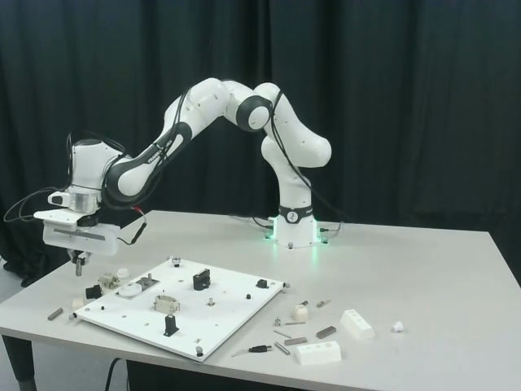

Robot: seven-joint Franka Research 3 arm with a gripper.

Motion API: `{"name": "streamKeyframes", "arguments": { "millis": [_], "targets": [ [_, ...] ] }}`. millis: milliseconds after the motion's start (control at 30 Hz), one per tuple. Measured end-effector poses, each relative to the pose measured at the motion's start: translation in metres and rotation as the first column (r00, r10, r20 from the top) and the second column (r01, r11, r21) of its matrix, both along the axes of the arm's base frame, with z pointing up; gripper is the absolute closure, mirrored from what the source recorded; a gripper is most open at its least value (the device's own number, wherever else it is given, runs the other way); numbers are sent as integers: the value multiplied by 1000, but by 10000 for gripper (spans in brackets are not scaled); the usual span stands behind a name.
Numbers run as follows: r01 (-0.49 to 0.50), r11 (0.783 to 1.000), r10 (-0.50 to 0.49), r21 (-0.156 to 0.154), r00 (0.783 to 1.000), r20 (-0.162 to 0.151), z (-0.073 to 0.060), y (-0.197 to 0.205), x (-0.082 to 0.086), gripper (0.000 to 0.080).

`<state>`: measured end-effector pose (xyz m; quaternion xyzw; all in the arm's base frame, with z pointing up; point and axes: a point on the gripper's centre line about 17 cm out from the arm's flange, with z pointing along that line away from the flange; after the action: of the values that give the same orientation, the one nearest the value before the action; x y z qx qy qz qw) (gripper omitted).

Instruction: Place round peg 4.

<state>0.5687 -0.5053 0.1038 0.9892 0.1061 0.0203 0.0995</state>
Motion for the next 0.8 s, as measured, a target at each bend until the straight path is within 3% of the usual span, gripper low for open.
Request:
{"name": "streamKeyframes", "arguments": {
  "millis": [333, 800],
  "targets": [
    [3, 1000, -3, 1, 1000, 12, -12, -13, 18, 653],
    [21, 998, -22, 58, 1000, 17, -34, -13, 35, 653]
  ]
}}
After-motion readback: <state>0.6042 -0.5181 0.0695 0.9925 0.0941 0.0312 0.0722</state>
